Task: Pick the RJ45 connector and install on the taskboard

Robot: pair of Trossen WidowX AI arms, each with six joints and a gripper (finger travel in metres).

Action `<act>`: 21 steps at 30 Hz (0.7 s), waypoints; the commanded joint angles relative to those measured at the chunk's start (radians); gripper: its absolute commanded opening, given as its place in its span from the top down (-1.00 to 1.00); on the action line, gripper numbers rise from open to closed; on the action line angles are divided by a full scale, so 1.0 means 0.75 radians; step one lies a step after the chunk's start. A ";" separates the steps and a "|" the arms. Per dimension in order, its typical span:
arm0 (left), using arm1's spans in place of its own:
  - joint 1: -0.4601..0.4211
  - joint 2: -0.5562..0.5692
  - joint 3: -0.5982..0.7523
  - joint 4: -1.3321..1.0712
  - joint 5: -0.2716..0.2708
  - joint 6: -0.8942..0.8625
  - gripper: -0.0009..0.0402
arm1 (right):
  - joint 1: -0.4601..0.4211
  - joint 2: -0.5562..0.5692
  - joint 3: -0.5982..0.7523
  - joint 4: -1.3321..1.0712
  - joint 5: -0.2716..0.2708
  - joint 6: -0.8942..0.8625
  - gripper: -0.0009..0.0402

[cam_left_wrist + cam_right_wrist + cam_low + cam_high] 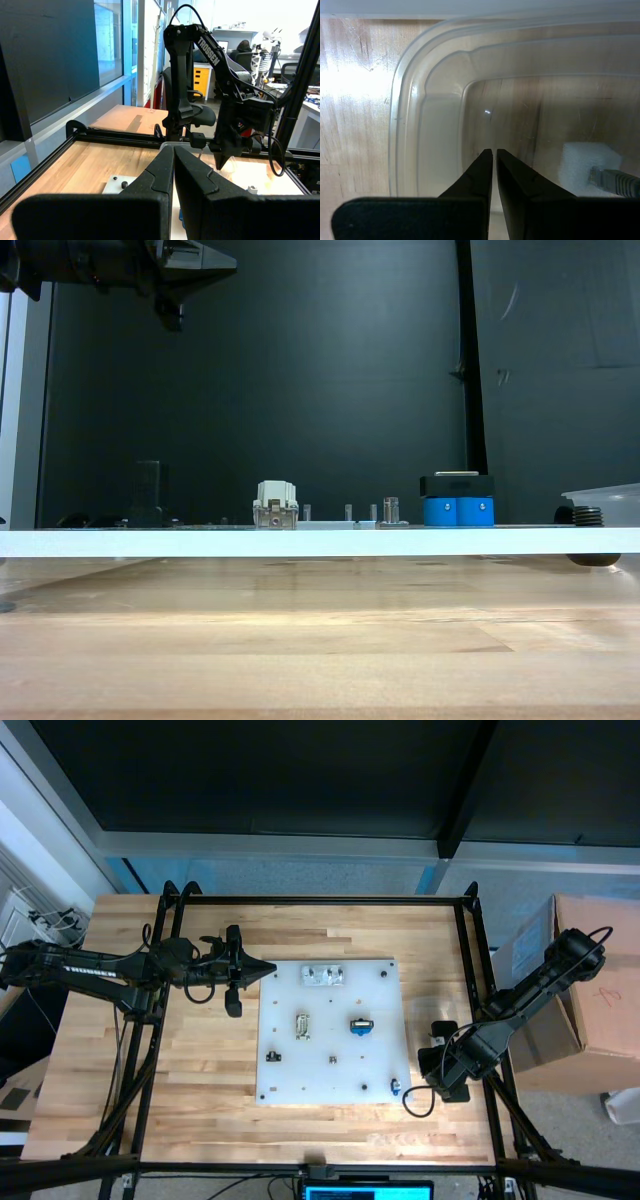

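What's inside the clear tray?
A foam block with the RJ45 connector lying free by it; the shut right gripper hides part of the tray. The left gripper, shut, hovers at the left edge of the board.

Left hand (173, 155), right hand (494, 156) (both closed)

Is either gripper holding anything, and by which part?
Nothing is held. The left gripper, shut, hangs above the taskboard's left edge; the right gripper, shut, is over the clear tray, where the RJ45 connector lies free.
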 commanded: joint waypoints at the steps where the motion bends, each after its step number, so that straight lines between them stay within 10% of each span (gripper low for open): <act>1: 0.001 0.000 0.001 0.001 0.000 0.000 0.96 | 0.001 -0.005 0.003 -0.004 0.001 0.001 0.92; 21: 0.001 0.000 0.001 0.001 0.000 0.000 0.96 | 0.001 -0.294 0.179 -0.331 0.017 0.032 0.96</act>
